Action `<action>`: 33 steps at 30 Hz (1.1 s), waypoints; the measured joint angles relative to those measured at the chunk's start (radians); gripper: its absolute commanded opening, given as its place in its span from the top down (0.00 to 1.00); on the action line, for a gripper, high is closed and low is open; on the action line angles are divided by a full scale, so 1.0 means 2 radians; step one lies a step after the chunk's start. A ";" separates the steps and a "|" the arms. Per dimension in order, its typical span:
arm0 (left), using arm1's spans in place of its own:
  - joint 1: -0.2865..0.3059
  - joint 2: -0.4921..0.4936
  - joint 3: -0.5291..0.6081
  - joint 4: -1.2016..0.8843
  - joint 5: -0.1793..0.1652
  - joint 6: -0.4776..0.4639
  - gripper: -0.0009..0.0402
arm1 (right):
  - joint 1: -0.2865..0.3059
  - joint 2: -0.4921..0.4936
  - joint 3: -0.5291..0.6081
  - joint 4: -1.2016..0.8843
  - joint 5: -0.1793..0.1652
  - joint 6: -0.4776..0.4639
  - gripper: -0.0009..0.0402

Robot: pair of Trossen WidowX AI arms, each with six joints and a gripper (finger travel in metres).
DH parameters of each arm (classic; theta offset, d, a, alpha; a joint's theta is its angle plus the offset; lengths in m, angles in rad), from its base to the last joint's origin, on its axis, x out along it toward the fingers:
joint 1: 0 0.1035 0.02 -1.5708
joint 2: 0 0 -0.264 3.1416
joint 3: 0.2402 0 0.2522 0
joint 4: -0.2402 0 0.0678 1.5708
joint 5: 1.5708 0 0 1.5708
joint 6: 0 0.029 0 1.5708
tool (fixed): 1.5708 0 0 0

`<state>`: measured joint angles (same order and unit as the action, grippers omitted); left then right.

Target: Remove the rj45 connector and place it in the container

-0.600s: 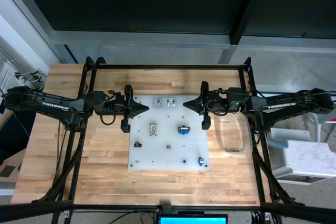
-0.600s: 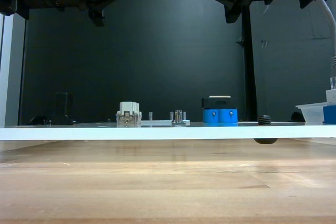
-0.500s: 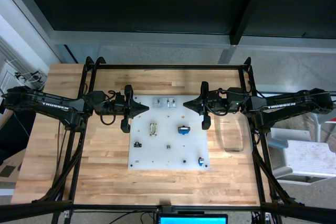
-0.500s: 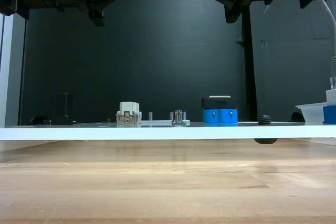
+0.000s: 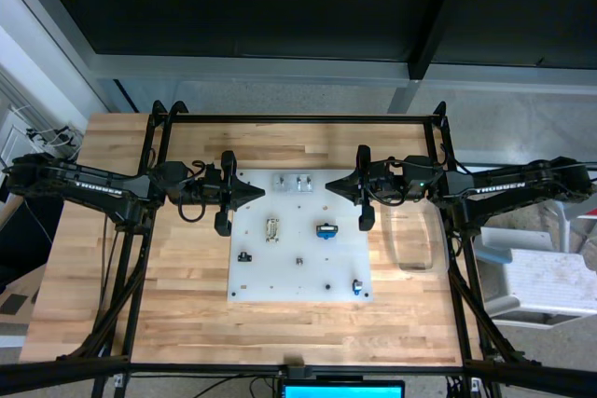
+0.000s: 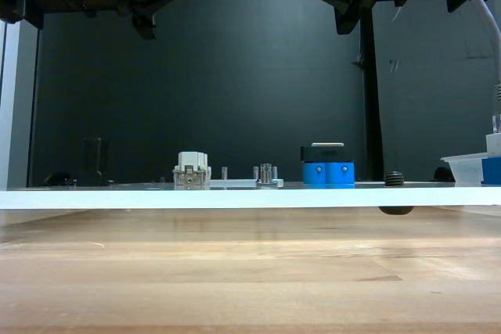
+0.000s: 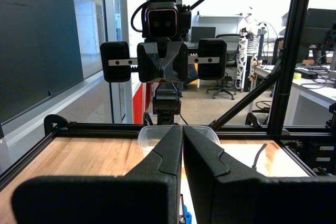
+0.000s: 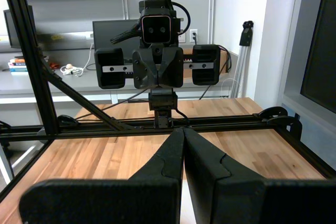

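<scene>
The rj45 connector [image 5: 357,283] is a tiny whitish plug standing in a blue holder at the near right corner of the white board [image 5: 280,277]; in the low view the rj45 connector [image 6: 495,143] shows at the far right. The clear container [image 5: 416,240] lies on the wood just right of the board. My left gripper [image 5: 262,193] hovers shut over the board's far left corner, holding nothing. My right gripper [image 5: 328,185] hovers shut over the far right part, facing the left one. In the wrist views the left gripper [image 7: 182,128] and right gripper [image 8: 184,129] have their fingers pressed together.
The board also carries a beige rectangular connector [image 5: 272,230], a blue connector block [image 5: 326,230], two clear fittings [image 5: 291,182] at its far edge and small black parts [image 5: 244,256]. A black metal frame [image 5: 298,119] surrounds the table.
</scene>
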<state>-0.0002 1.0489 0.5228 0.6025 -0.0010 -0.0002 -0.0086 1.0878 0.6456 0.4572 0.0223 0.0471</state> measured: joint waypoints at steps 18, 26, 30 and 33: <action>0.000 0.000 0.000 0.000 0.000 0.000 0.98 | 0.009 0.000 0.090 -0.263 0.002 0.011 0.98; 0.000 0.000 0.000 0.000 0.000 0.000 0.98 | 0.022 0.001 0.155 -0.446 0.006 0.041 0.98; 0.000 0.000 0.000 0.000 0.000 0.000 0.98 | 0.030 0.001 0.172 -0.503 0.007 0.052 0.98; 0.000 0.000 0.000 0.000 0.000 0.000 0.98 | 0.042 0.006 0.186 -0.550 0.021 0.059 0.98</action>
<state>-0.0002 1.0489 0.5228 0.6025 -0.0010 -0.0002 0.0753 1.0988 1.0180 -0.6426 0.0643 0.1646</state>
